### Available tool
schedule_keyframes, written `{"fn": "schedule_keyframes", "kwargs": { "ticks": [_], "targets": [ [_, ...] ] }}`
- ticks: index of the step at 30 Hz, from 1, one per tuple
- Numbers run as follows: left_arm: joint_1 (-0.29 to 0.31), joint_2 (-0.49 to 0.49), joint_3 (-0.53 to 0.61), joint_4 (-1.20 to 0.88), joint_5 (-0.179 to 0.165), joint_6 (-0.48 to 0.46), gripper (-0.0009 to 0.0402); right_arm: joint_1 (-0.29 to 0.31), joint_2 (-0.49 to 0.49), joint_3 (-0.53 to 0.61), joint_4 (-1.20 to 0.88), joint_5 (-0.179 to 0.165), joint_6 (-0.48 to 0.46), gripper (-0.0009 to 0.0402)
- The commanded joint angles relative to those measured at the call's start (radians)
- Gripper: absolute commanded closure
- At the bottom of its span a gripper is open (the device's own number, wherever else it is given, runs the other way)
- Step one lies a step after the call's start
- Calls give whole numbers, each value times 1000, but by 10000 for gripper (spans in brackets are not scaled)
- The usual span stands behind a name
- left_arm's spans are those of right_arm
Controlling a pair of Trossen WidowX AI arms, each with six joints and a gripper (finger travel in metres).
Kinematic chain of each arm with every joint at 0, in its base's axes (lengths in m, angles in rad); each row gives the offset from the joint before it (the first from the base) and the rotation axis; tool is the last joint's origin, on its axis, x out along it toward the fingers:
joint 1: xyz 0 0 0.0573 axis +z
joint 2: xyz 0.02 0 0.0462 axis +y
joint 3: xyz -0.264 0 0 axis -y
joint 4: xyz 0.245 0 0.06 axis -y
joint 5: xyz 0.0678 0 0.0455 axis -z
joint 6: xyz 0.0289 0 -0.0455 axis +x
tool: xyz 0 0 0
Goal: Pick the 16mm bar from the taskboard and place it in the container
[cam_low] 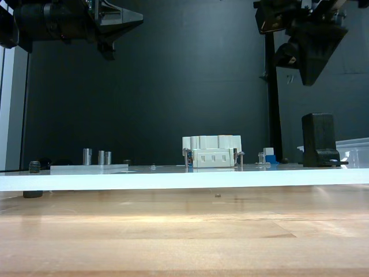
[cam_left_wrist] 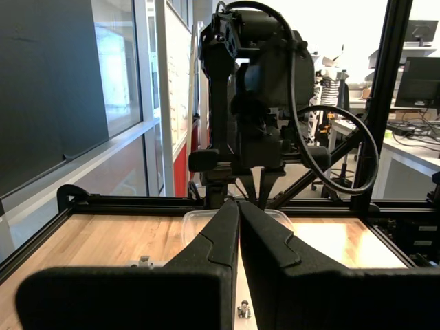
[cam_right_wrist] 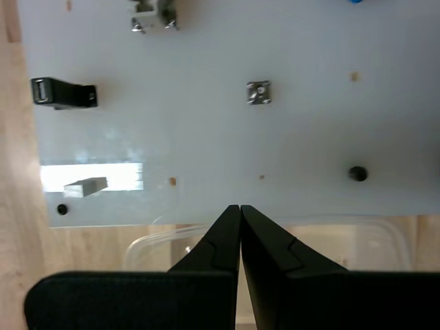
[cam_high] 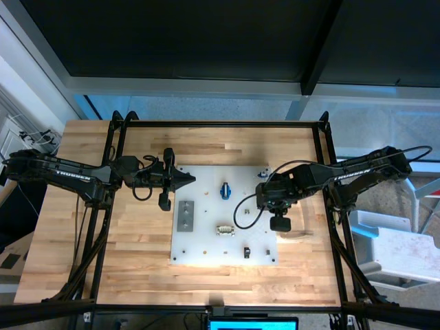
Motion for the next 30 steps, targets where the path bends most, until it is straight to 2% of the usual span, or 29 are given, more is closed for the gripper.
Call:
{"fn": "schedule_keyframes", "kwargs": {
  "ticks": [1, 3, 12, 30],
  "targets": [
    [0, 0, 0, 0, 0, 0, 393, 35, 0, 0, -8, 13, 32, 393],
    [0, 0, 0, 0, 0, 0, 393, 58, 0, -1, -11, 27, 55, 393],
    [0, 0, 0, 0, 0, 0, 393, 154, 45, 7, -10, 26, 139, 393],
    [0, 0, 0, 0, 0, 0, 393, 293, 108, 7, 41, 26, 293, 393]
  ]
}}
